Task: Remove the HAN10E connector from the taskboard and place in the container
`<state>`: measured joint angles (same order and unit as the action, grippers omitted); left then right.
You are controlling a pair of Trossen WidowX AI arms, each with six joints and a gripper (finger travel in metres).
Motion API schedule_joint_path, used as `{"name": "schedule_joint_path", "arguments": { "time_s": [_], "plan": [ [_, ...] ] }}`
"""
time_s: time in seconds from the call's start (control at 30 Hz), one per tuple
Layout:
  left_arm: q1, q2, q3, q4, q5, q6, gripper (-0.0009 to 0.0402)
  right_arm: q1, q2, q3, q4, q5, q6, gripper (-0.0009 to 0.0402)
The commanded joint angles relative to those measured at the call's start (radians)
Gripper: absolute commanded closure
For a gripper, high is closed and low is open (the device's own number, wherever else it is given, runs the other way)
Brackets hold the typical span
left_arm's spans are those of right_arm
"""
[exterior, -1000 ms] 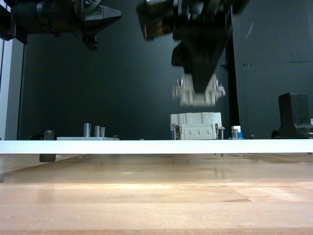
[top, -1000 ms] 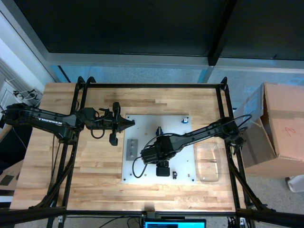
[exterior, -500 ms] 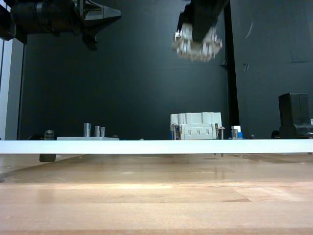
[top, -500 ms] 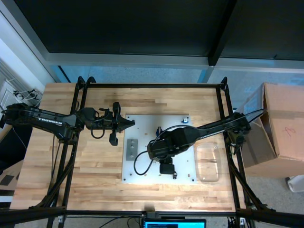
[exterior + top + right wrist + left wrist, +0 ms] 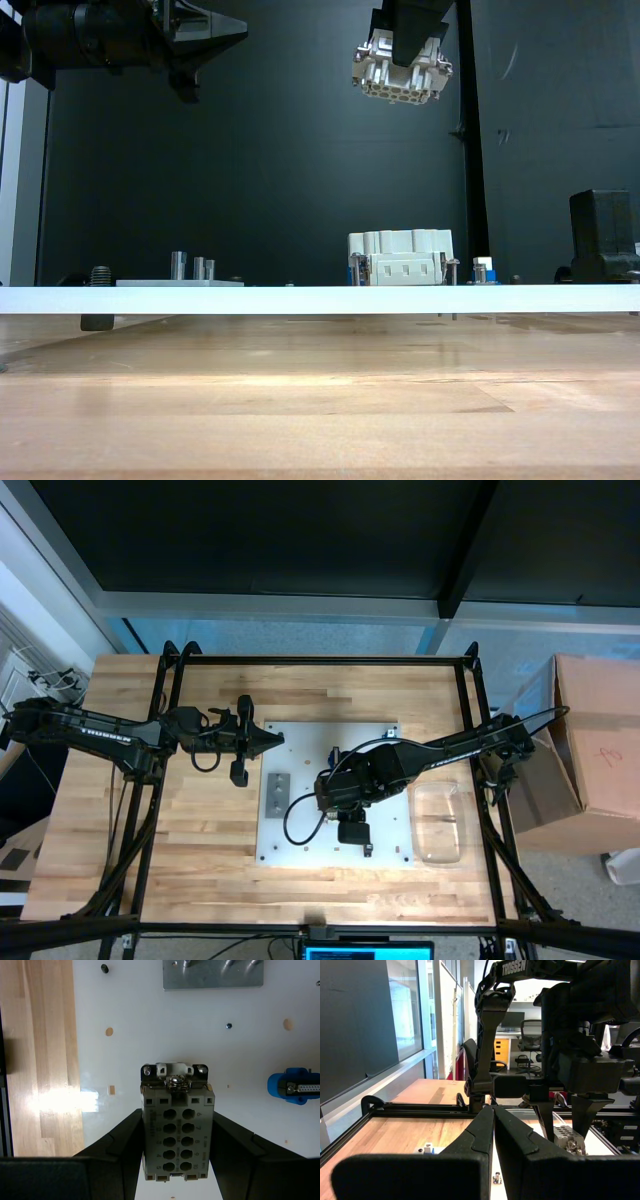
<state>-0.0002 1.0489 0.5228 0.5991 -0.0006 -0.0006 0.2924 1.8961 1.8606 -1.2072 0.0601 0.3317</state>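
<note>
Two arms logged over the table (image 5: pixel 200 880).

Right tool (image 5: pixel 405 45): clenched on the HAN10E connector (image 5: pixel 402 72), gripping it from above. Low view had the connector high in the air, well apart from the taskboard (image 5: pixel 300 296) and clear of its seat, hanging slightly tilted. The pale mating housing (image 5: pixel 400 258) sat on the board directly below it, with open space between the two. In the right wrist view the two fingers (image 5: pixel 120 1145) pressed against the long sides of the connector (image 5: pixel 177 1127), whose ten numbered sockets faced the camera. High view put this tool (image 5: pixel 350 830) above the middle of the taskboard (image 5: pixel 300 750), toward its near edge.

Left tool (image 5: pixel 270 738): fingers pressed together on nothing, as the left wrist view showed (image 5: pixel 493 1125). It hovered high at the taskboard's far-left corner, pointing toward the right arm.

Container (image 5: pixel 438 825): clear tub lying on the table just beside the taskboard's right edge, nothing visible inside.

Other items noted:
- A metal block (image 5: pixel 277 792) with upright pins stood near the taskboard's left edge.
- A blue connector (image 5: pixel 292 1087) was fixed to the board.
- A cardboard box (image 5: pixel 590 740) stood beyond the table's right edge.
</note>
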Motion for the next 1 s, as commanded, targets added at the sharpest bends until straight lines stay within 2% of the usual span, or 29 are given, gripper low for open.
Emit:
{"name": "schedule_joint_path", "arguments": {
  "time_s": [0.03,0.37,1.0],
  "plan": [
    [0.000,0.000,0.000,0.000,0.000,0.000,0.0393,0.001,0.002,0.000,0.001,0.000,0.000,0.0370],
    [0.000,0.000,0.000,0.000,0.000,0.000,0.0393,0.037,-0.051,-0.079,-0.003,0.000,-0.001,0.0370],
    [0.000,0.000,0.000,0.000,0.000,0.000,0.0393,0.085,-0.396,-0.578,0.091,0.001,0.180,0.0370]
  ]
}}
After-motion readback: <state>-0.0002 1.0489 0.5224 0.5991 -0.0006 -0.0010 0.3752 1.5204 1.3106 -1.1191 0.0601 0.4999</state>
